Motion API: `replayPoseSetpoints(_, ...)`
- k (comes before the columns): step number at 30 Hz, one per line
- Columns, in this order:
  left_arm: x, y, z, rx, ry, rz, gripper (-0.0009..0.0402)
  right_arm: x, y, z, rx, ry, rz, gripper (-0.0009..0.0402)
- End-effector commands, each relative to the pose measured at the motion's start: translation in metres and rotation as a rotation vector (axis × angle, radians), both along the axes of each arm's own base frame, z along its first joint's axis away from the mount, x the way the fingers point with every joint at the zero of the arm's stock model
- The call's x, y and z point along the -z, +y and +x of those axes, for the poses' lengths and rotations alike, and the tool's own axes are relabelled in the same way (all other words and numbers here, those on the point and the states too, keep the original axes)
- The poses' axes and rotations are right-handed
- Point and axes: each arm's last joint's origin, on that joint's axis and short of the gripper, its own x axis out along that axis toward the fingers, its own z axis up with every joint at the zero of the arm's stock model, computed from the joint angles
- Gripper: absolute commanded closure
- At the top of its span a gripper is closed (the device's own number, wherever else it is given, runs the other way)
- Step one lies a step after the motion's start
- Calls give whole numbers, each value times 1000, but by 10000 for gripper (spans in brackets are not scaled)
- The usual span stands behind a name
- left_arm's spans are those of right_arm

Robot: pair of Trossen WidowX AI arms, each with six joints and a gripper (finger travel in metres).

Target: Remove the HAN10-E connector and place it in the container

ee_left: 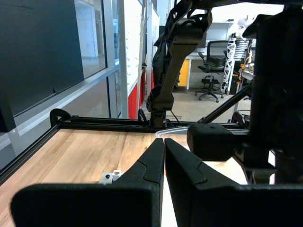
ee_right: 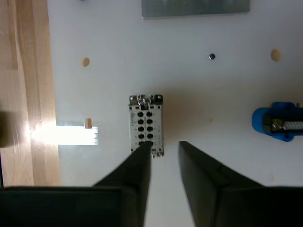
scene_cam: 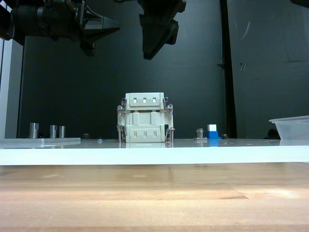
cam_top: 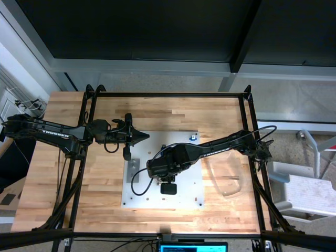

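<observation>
The right tool [ee_right: 163, 144] hangs, jaws apart, above the HAN10-E connector [ee_right: 146, 124] seated on the board [ee_right: 227, 104], but offset, so a straight descent could land one finger on its pinned face. The left tool [ee_left: 164, 144], fingers together, hovers over the board's left edge.

The left arm [cam_top: 47, 134] comes in from the left edge of the desk [cam_top: 52, 184], stretched out almost level and held high above it. The left gripper [cam_top: 140, 136] points to the right, toward the middle of the desk, and its two fingers [ee_left: 151, 163] are pressed together. The right arm [cam_top: 220, 143] reaches from the right edge to the middle and bends down at the wrist. The right gripper [ee_right: 163, 144] hangs above the desk and points straight down, its fingers [ee_right: 135, 165] apart with a narrow gap between them.
</observation>
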Motion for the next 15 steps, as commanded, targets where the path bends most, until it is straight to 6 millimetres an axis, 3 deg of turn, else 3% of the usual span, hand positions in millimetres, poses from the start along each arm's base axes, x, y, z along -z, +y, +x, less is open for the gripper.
replayPoseSetpoints(1, 0, 0, 0, 0, 0, 0, 393, 7, 3, 5, 1, -8, 0, 228)
replayPoseSetpoints(8, 0, 0, 0, 0, -1, 0, 393, 15, 6, 9, 19, 0, 9, 119)
replayPoseSetpoints(15, 0, 0, 0, 0, 0, 0, 393, 30, 12, 14, 15, 33, 0, 86)
